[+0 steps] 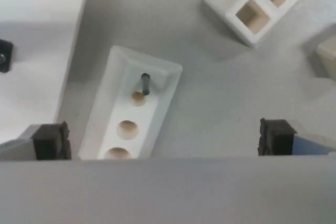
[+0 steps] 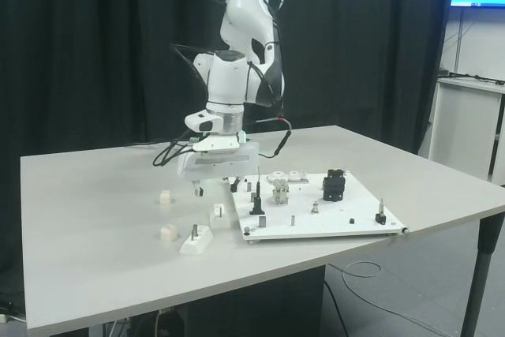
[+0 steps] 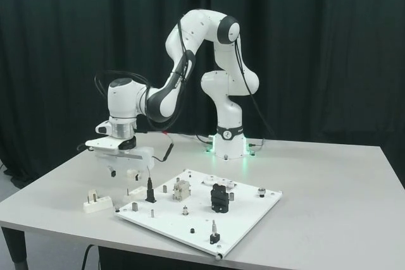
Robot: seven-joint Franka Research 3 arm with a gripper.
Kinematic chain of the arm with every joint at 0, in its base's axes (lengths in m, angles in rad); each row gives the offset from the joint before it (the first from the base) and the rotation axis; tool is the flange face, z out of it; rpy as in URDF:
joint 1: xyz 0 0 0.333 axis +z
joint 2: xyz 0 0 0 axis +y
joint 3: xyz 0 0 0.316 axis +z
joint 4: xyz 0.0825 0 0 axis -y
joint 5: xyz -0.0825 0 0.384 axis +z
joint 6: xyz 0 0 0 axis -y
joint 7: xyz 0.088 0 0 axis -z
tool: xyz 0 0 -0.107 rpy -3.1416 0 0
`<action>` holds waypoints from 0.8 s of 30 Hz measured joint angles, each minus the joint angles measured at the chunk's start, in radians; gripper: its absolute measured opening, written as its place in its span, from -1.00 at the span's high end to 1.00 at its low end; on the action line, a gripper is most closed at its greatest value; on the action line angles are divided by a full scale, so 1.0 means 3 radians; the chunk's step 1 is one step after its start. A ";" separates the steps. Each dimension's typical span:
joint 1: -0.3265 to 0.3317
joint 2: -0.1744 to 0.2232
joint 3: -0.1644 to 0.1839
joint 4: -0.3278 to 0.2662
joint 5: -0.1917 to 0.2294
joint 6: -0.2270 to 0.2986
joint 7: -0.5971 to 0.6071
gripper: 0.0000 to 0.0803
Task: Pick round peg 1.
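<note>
Evidently the round peg (image 1: pixel 145 84) is kept upright so a two-finger grip can close on its shaft: it stands in the end hole of a white holder block (image 1: pixel 131 114), with three more holes along the block showing bare. That block lies on the grey table (image 2: pixel 95 195), just to the left of the big white assembly board (image 2: pixel 331 215), near the front edge. A second white block with square pockets (image 1: pixel 260 4) lies close by, well clear of the peg.

The gripper (image 1: pixel 163 139) hangs above the holder, not yet down on it. Its jaws stand wide apart, far wider than the peg is thick, and they hold and touch nothing. From the wrist view the peg sits between the two black fingertips (image 1: pixel 51 141) but nearer one side, so I judge it needs centring before descending.
</note>
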 joint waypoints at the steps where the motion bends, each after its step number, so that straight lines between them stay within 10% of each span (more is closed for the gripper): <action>1: 0.0000 -0.0007 0.0000 -0.0019 0.0031 0.0026 -0.0044 -0.99; 24: 0.0000 0.0103 0.0001 -0.0223 0.0865 0.0433 -0.0849 -0.99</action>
